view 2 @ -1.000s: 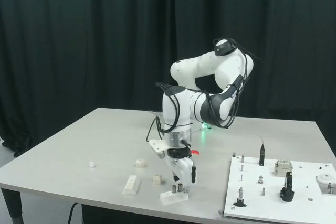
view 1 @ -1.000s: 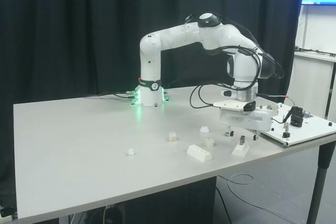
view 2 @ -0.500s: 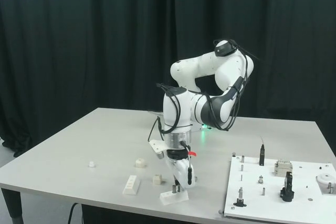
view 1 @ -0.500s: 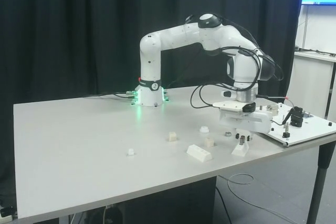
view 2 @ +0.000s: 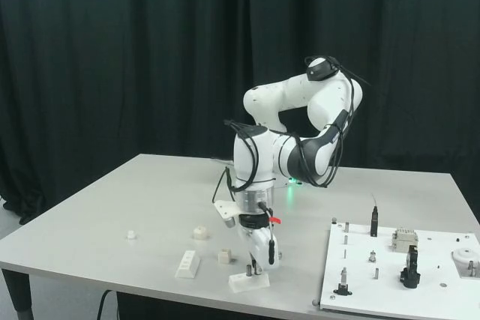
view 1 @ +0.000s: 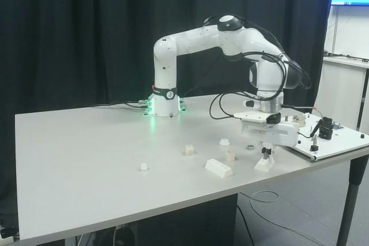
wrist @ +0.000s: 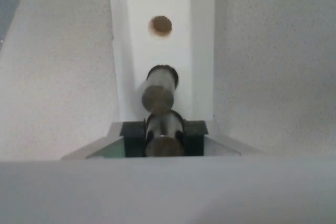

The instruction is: Pick round peg 4.

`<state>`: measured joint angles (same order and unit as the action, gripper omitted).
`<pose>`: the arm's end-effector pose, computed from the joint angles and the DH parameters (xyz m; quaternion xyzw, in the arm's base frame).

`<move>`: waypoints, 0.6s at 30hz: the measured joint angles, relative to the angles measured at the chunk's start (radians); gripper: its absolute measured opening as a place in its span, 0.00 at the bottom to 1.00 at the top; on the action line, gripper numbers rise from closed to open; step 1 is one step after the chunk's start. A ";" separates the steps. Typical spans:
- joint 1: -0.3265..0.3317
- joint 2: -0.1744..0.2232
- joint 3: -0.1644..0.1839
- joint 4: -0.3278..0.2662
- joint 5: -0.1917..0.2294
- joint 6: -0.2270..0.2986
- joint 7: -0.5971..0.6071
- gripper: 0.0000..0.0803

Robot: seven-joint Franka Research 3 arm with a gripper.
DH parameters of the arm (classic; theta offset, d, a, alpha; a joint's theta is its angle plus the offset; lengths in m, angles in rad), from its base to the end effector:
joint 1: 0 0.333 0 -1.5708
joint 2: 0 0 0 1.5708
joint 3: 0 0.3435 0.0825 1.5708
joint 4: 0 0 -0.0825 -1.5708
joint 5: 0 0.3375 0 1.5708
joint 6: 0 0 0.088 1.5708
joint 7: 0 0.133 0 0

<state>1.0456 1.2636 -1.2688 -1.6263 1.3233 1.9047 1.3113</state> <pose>0.6478 0.1277 0.2057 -0.6151 0.7878 -0.0026 0.0308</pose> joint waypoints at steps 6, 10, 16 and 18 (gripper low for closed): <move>0.009 -0.003 -0.022 0.000 -0.001 -0.022 0.011 0.18; 0.021 -0.004 -0.053 0.000 -0.003 -0.067 0.021 0.18; 0.040 -0.004 -0.104 -0.001 -0.012 -0.134 0.026 0.18; 0.045 -0.004 -0.117 -0.001 -0.015 -0.149 0.028 0.18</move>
